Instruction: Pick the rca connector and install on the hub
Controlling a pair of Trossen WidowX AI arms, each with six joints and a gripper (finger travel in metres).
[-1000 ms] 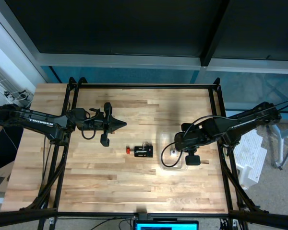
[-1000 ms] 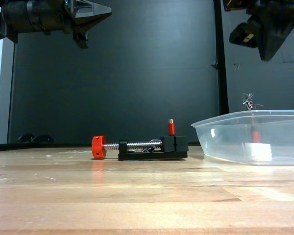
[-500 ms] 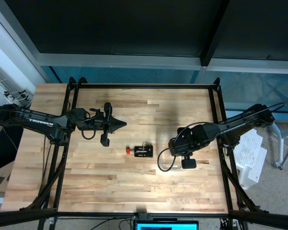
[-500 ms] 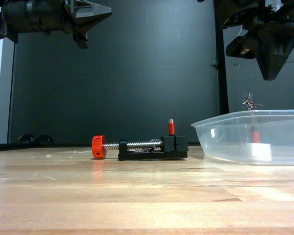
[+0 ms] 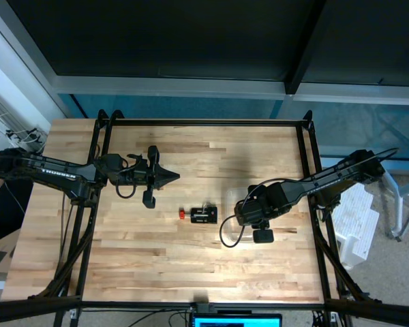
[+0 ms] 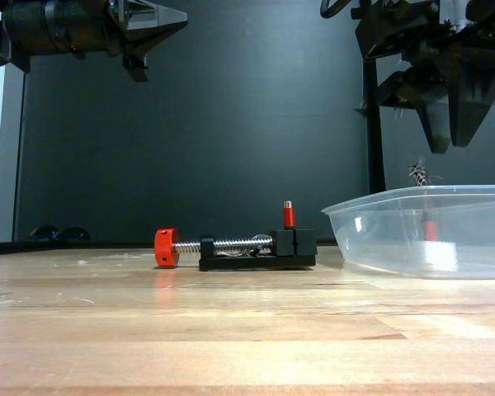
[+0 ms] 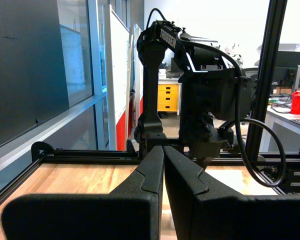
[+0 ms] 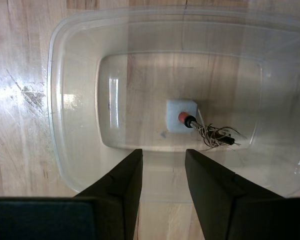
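Observation:
The rca connector (image 8: 188, 120) is a tiny plug with a red collar and frayed wire, lying against a white foam pad inside the clear tray (image 8: 52, 100). In the low view it stands as a red stub (image 6: 430, 228) behind the tray wall. The hub (image 5: 203, 216), a black block with a red knob, lies left of the tray, also seen low (image 6: 257, 247). My right gripper (image 8: 163, 195) hangs open above the tray, pointing down, its tips (image 6: 447, 132) well above the rim. My left gripper (image 5: 174, 177) is shut and parked high at the left (image 6: 180, 16).
The clear tray (image 5: 233, 240) sits right of centre on the wooden table, close beside the hub. A black frame (image 5: 204, 122) borders the table. A threaded screw with a red knob (image 6: 166, 247) sticks out of the hub toward the left.
The right arm has swung left and lowered, bringing its gripper over the tray and pointing down. The left arm, hub and tray have not moved.

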